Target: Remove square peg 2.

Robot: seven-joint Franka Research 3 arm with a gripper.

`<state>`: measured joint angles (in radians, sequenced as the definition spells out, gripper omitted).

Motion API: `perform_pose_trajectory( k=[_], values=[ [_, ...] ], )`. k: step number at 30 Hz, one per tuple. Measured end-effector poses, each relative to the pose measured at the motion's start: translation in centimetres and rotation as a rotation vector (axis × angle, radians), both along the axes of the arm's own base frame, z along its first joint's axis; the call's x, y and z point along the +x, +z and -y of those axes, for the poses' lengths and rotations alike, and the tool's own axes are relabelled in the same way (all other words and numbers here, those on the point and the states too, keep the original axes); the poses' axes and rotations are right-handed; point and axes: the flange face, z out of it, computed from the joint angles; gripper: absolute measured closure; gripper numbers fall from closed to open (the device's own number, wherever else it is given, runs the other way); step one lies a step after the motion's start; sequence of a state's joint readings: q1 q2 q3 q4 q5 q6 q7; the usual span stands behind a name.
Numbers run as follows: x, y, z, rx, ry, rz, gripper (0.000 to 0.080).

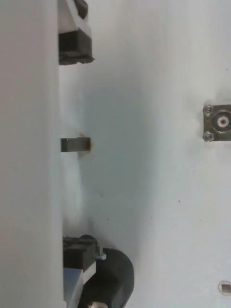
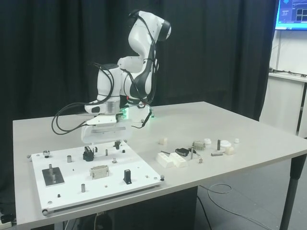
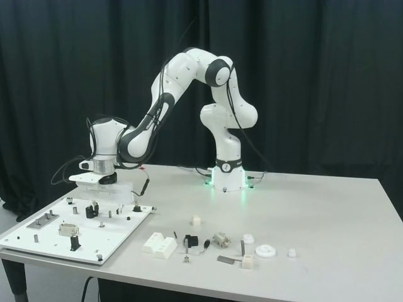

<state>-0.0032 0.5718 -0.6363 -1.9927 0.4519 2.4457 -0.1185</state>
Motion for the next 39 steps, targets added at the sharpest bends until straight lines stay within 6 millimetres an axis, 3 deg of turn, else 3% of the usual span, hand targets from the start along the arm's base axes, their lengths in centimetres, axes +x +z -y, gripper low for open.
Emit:
perform_pose_trajectory(
  k=[39],
  values=[
    [-0.58,-0.45,-0.63,0.095,-0.001,-0.047,0.0003]
  ],
)
